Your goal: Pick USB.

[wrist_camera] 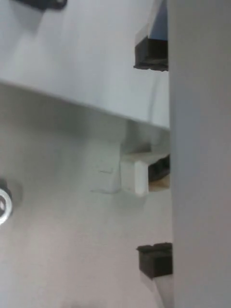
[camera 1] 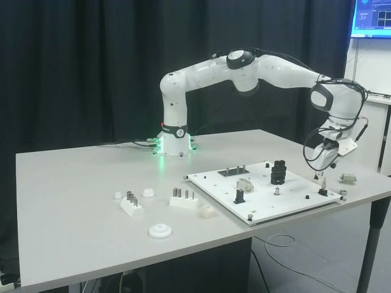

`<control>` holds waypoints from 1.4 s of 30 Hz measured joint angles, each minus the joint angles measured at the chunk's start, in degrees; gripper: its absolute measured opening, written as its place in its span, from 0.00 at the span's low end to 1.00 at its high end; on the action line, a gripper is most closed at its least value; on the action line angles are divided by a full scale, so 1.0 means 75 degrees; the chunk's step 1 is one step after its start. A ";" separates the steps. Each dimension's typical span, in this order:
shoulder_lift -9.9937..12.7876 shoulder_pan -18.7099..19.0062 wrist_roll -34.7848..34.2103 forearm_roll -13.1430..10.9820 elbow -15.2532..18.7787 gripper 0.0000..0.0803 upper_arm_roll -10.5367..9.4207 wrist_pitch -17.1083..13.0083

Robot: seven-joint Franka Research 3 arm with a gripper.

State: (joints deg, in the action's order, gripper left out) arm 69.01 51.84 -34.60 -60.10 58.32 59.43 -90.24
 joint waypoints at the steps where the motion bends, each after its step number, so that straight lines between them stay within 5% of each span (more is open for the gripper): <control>1: 0.0024 0.0018 0.0031 0.0000 -0.0001 1.00 0.0000 0.0008; 42: 0.0385 0.0328 0.0233 0.0312 -0.0006 1.00 -0.0069 0.0412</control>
